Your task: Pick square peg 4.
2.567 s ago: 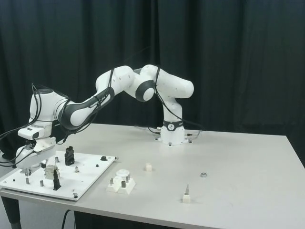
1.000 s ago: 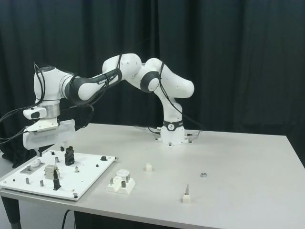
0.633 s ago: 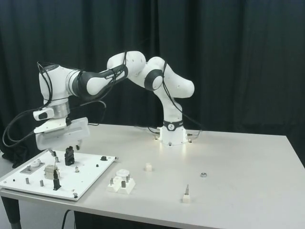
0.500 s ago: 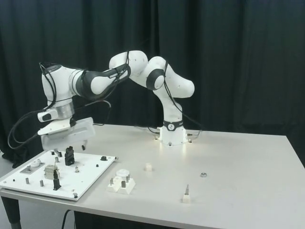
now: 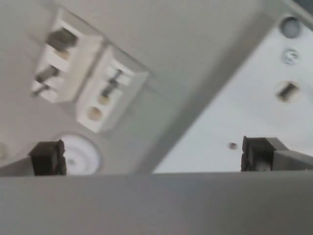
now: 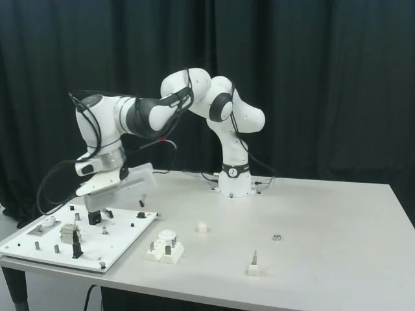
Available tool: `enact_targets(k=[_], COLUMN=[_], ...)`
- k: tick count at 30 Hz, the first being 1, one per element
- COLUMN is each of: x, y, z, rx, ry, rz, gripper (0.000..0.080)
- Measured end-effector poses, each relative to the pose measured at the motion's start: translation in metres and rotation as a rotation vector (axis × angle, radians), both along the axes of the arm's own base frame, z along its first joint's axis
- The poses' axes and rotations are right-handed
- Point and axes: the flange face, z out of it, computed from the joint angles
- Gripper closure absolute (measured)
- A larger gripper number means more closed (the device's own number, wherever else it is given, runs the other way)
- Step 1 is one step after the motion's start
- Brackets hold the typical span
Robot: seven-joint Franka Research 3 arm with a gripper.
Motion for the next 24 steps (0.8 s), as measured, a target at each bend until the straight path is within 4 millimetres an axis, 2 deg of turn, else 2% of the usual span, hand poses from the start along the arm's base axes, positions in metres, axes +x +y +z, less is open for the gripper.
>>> enact_targets(k=[14, 24], x=[-0.006, -0.015], y=[0.069, 0.097], z=[-0.016, -0.032], rx=[-0.026, -0.13], ry=[0.106, 0.131], rz=[-0.125, -0.309], gripper=[0.0003, 0.0003])
